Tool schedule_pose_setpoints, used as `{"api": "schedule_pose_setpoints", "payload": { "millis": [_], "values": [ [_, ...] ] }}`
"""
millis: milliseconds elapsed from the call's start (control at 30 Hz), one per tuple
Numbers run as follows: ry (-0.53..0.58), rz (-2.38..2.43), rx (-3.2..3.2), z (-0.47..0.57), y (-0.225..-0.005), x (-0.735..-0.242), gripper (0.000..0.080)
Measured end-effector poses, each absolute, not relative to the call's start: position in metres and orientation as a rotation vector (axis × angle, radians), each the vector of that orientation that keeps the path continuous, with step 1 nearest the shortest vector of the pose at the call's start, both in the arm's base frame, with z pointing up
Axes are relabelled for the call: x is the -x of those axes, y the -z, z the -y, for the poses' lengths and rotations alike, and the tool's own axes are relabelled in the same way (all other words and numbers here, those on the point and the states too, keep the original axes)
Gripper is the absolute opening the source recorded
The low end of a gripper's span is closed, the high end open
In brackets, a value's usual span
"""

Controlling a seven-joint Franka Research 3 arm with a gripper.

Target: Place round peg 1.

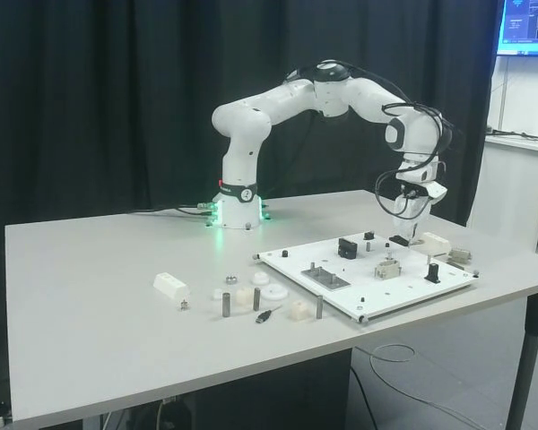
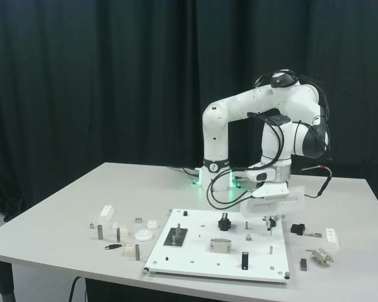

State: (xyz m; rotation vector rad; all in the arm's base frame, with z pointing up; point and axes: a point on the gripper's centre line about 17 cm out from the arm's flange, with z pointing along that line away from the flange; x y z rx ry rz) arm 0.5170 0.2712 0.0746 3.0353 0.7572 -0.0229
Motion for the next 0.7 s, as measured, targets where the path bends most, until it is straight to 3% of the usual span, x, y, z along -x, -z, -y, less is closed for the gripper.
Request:
{"api": "schedule_pose_setpoints", "payload": {
  "millis": [700],
  "values": [
    [0.026,-0.745,-3.034,-0.267,-0.0813,-0.5191,0.0017]
  ]
}}
